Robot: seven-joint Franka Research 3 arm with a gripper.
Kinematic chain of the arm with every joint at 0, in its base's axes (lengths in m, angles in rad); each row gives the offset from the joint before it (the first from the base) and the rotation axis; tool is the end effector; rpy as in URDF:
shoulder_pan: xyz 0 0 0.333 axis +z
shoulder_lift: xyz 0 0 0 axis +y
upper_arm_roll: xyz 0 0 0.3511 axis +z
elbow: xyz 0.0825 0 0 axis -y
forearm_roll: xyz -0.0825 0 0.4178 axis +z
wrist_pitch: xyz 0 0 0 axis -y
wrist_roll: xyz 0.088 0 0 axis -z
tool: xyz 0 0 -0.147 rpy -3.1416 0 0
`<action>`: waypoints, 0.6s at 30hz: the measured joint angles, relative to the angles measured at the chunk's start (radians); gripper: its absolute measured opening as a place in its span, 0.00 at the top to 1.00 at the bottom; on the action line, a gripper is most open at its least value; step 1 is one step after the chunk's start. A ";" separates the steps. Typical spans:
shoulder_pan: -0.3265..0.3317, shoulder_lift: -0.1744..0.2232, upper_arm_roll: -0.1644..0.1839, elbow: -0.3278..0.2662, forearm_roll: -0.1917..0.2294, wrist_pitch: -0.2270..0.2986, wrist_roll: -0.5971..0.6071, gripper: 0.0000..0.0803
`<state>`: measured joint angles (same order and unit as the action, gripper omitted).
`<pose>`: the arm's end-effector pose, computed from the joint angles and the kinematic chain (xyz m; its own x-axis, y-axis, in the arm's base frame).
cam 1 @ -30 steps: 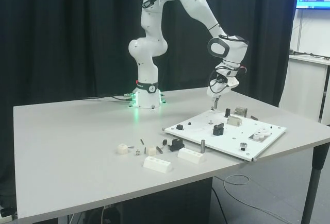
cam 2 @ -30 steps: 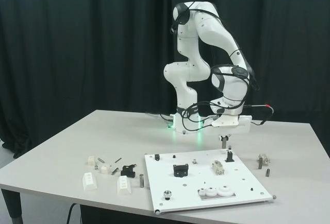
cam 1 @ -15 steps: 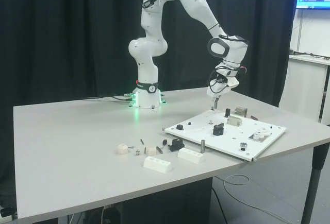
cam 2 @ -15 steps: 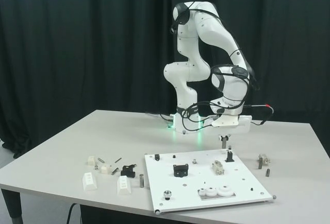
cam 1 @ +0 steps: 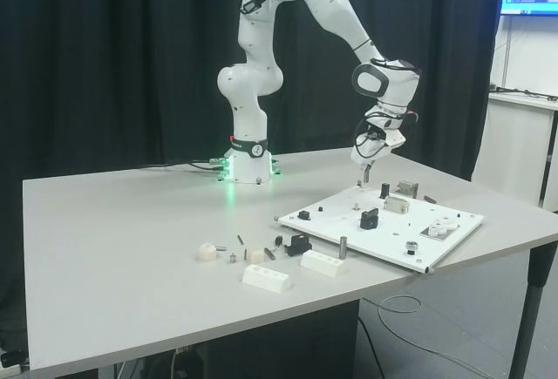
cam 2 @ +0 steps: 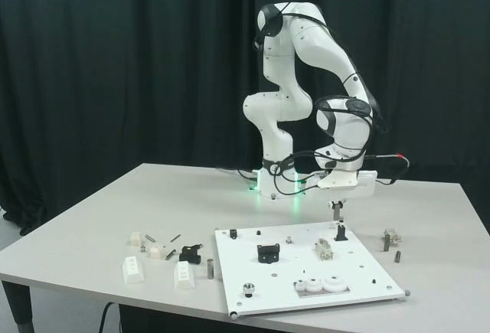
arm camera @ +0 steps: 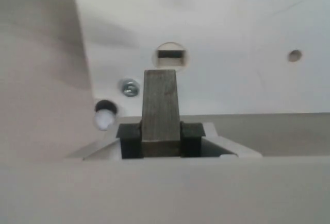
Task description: Place square peg 4.
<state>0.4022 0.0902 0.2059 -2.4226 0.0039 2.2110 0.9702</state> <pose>0.3820 0.2683 0.2203 0.9109 -0.3693 -0.1840 -0.3248 -0.9169 0.2320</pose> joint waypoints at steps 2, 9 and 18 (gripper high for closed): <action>0.000 0.000 0.010 0.000 0.009 0.002 0.001 0.81; 0.001 0.001 0.051 -0.001 0.036 0.017 0.020 0.81; 0.001 0.013 0.118 -0.003 0.049 0.058 0.065 0.81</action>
<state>0.4032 0.1036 0.3234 -2.4260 0.0532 2.2688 1.0354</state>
